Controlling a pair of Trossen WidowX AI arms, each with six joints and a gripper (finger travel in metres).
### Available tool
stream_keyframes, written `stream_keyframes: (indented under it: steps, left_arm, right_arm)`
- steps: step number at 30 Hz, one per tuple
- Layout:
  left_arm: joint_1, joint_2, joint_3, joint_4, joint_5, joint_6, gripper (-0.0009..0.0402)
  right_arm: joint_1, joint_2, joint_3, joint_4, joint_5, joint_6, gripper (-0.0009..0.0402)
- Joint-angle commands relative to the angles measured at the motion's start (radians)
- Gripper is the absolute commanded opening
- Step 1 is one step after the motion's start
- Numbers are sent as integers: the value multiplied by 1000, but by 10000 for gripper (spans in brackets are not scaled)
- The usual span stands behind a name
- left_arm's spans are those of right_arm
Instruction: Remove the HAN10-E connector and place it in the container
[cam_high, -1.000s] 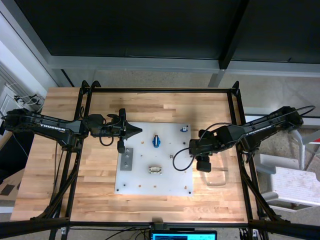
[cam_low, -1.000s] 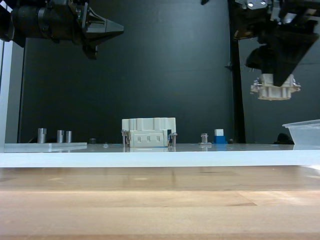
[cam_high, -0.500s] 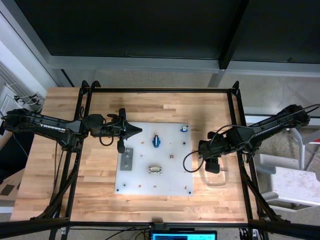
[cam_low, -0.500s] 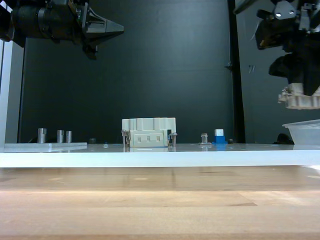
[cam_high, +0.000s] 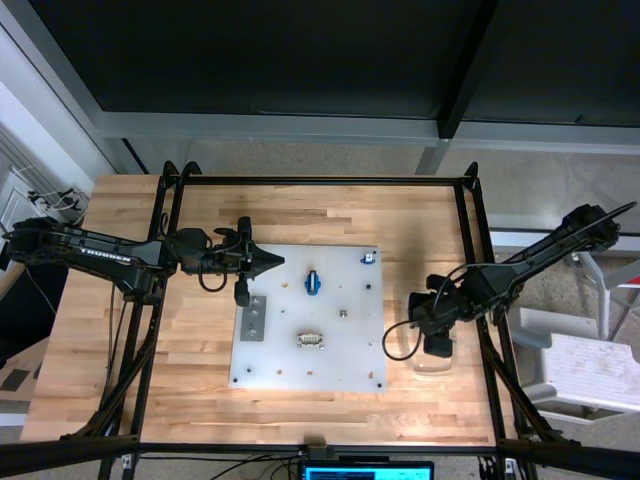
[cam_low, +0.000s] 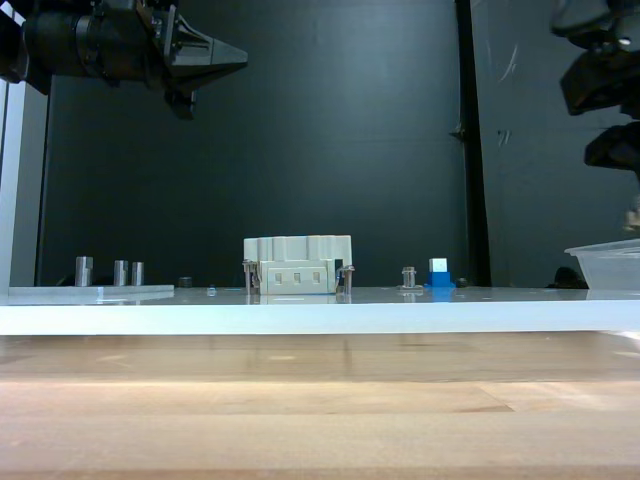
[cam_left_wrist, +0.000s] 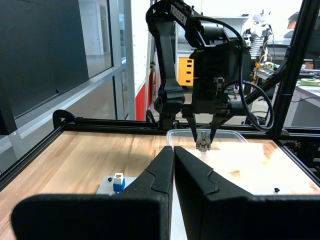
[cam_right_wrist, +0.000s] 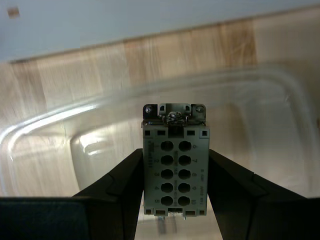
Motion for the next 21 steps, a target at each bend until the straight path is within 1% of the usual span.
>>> stream_keyframes:
  steps: [1,5,9,13,18,21]
  left_arm:
    - [0,0,0,0,0,0,0]
    - [0,0,0,0,0,0,0]
    - [0,0,0,0,0,0,0]
    - [0,0,0,0,0,0,0]
    - [0,0,0,1,0,0,0]
    - [0,0,0,0,0,0,0]
  right_arm:
    - [40,1,-17,7,0,29,53]
    - [76,1,-29,23,2,65,53]
    - [113,1,-54,49,26,98,53]
    - [143,2,-96,85,27,127,53]
    - [148,2,-139,127,27,175,53]
    - [150,3,-163,159,27,180,53]
